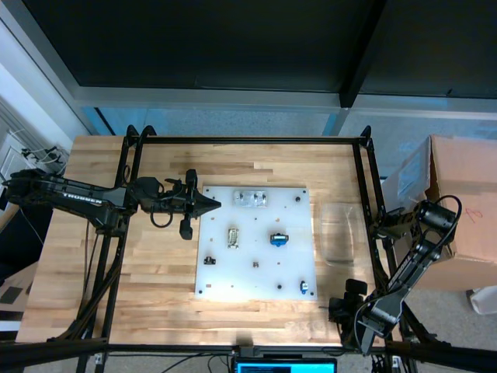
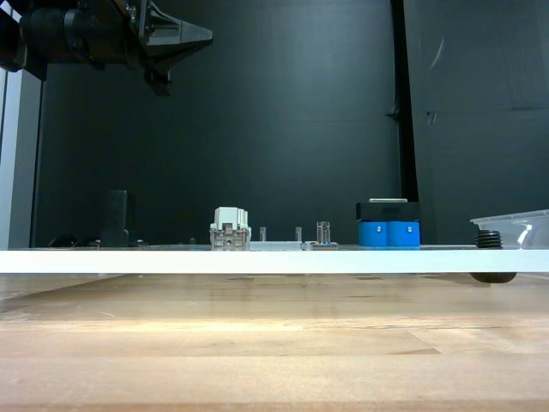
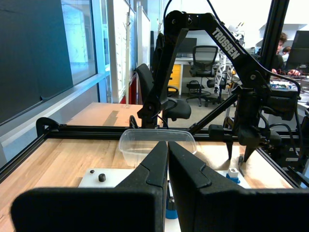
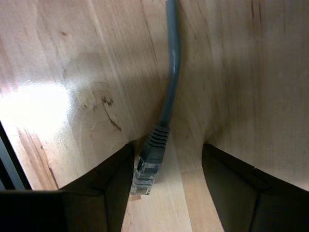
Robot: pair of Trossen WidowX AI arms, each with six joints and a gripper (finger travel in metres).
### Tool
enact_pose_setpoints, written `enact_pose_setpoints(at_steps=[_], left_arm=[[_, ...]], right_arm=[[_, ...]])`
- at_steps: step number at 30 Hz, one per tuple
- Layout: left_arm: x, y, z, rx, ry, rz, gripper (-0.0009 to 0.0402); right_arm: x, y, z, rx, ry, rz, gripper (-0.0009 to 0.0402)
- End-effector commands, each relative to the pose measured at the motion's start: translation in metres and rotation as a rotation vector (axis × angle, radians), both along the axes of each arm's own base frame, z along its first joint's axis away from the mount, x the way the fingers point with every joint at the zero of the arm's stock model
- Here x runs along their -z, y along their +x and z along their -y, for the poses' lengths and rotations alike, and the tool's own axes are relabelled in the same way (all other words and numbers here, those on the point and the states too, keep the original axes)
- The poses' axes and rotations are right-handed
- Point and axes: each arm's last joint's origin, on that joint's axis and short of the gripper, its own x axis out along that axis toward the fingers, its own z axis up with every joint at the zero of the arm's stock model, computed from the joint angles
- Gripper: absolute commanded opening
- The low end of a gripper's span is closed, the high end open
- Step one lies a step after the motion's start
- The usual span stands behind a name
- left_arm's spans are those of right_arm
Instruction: Remove the RJ45 connector from the taskboard and place in the container
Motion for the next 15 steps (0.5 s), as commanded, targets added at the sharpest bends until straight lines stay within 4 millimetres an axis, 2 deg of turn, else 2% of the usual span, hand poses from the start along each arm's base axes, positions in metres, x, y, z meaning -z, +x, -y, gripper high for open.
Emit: enact_pose_setpoints(at_steps=[1,11,15], left_arm=[[0.000,0.000,0.000,0.000,0.000,0.000,0.0000],[0.000,0.000,0.000,0.000,0.000,0.000,0.0000],[0.000,0.000,0.000,0.000,0.000,0.000,0.0000]], right_arm=[[0.005,0.001,-0.003,-0.002,0.020,0.005,0.0149],[-0.007,0.000,-0.003,-0.014,0.059,0.027,-0.0005],[-0.014,-0.002,0.002,-0.013,0.040,0.021,0.0011]])
